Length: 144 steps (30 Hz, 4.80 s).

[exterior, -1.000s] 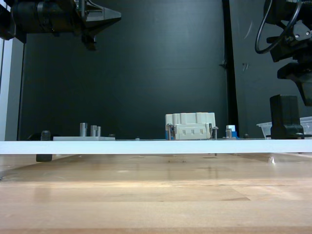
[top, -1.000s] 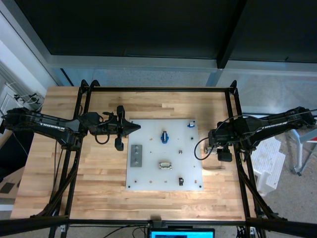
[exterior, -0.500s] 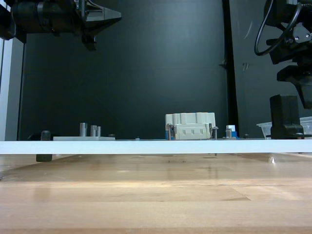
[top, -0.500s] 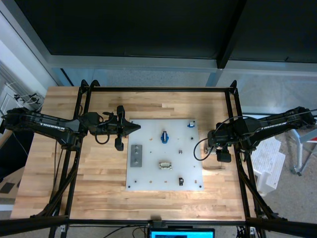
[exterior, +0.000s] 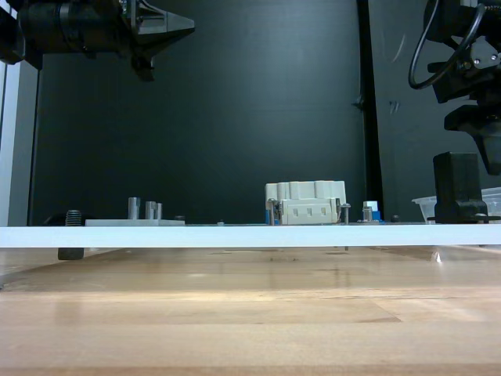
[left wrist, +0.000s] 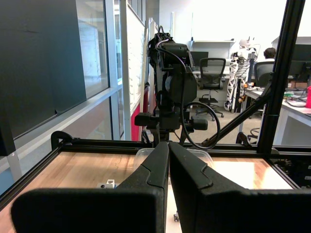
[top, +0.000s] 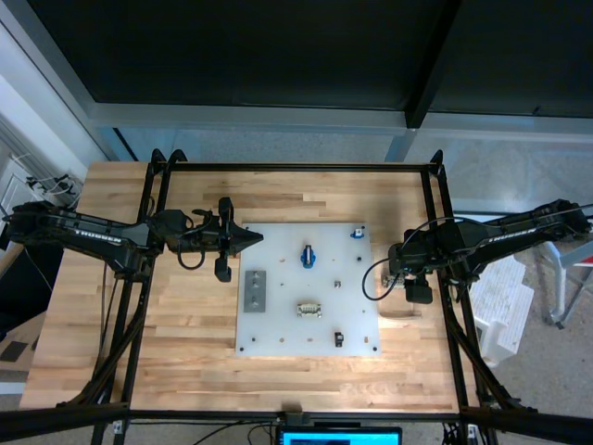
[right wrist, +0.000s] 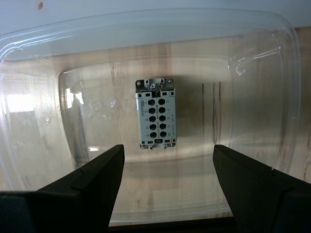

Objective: Pick the HAN10E connector and install on the hub

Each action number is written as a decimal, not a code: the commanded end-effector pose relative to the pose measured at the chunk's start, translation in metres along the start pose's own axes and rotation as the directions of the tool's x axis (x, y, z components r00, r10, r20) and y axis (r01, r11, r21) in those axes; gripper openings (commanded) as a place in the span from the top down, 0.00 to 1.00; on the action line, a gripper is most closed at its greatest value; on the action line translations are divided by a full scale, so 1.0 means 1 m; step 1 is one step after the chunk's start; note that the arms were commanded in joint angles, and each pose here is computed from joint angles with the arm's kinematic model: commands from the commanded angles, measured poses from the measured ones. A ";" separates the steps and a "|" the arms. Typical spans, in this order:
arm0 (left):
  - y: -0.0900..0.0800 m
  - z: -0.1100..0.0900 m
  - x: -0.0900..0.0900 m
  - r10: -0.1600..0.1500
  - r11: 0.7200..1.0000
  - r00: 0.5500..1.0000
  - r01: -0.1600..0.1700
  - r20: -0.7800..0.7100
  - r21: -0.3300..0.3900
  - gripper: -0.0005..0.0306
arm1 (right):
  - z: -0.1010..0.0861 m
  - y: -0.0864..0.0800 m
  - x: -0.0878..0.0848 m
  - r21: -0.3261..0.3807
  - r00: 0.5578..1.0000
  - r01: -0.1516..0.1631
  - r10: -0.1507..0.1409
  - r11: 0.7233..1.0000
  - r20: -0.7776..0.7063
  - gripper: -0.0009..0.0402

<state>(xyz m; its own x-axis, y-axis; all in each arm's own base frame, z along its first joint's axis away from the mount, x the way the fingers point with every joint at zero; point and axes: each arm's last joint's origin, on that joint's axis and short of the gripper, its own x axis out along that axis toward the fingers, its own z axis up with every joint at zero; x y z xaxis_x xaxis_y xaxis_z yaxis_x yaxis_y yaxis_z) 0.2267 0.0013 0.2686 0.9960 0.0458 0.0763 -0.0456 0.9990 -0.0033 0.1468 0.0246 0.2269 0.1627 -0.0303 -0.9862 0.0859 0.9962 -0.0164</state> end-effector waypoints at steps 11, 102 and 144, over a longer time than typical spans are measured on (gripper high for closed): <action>0.000 0.000 0.000 0.000 1.000 1.000 0.000 0.000 0.000 0.98 | 0.005 0.002 0.003 -0.002 1.000 -0.003 0.003 1.000 0.015 0.36; 0.000 0.000 0.000 0.000 1.000 1.000 0.000 0.000 0.000 0.98 | 0.065 0.022 0.082 -0.006 1.000 0.003 -0.003 1.000 -0.009 0.97; 0.000 0.000 0.000 0.000 1.000 1.000 0.000 0.000 0.000 0.98 | 0.051 0.017 0.047 0.000 0.998 -0.014 0.014 1.000 0.057 0.97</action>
<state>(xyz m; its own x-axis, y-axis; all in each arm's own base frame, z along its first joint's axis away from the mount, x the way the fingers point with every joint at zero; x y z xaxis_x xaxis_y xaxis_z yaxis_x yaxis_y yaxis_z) 0.2268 0.0013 0.2686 0.9960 0.0458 0.0763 -0.0456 0.9990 -0.0033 0.2083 0.0359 0.1872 0.2272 -0.0207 -0.9736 0.0839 0.9965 -0.0016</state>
